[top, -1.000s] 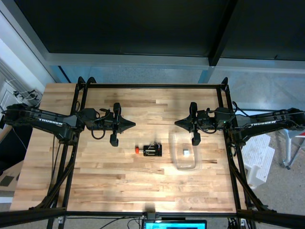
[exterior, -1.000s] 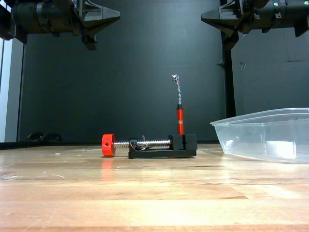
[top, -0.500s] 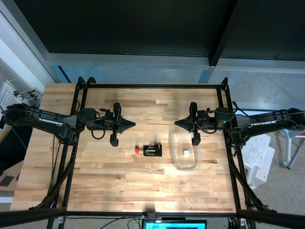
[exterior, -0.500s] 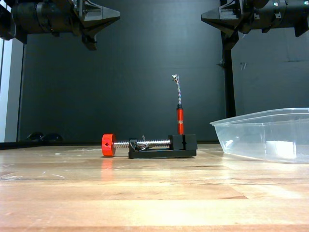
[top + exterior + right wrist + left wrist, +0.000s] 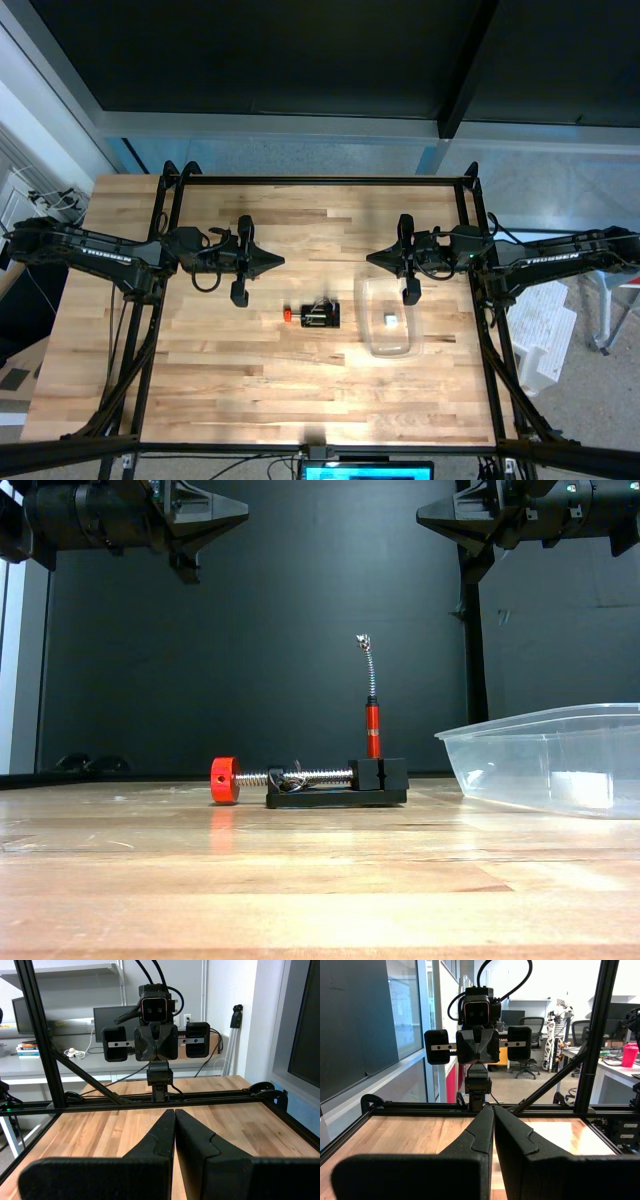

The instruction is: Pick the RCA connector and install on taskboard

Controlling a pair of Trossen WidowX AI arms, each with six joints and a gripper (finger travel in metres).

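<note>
The connector [image 5: 372, 730] stands upright on the black vise [image 5: 335, 783], seated over the stub the vise holds, with its braided cable [image 5: 371, 670] rising free above it and curling at the top; nothing grips it. Judged from this, the install looks done, so the risks are small ones. The cable is tall and unsupported, and its weight or springiness could lever the connector off if the seating is shallow; how deep it sits cannot be told from here. The vise rests loose on the desk [image 5: 300, 880], so any knock to it or to its red knob [image 5: 225, 780] could tilt the whole assembly. The clear tray [image 5: 540, 765] lies just to the right of the vise, apart from it, and in the high view only the white block [image 5: 391, 320] shows inside, with nothing darker on it. Both arms hang high above the desk, well clear of the vise. The left gripper [image 5: 493, 1108] has its fingers [image 5: 481, 1132] pressed together with nothing between them, touching nothing. The right gripper [image 5: 175, 1111] is the same: its fingers [image 5: 161, 1136] meet tip to tip, empty, above the far end of the tray.
</note>
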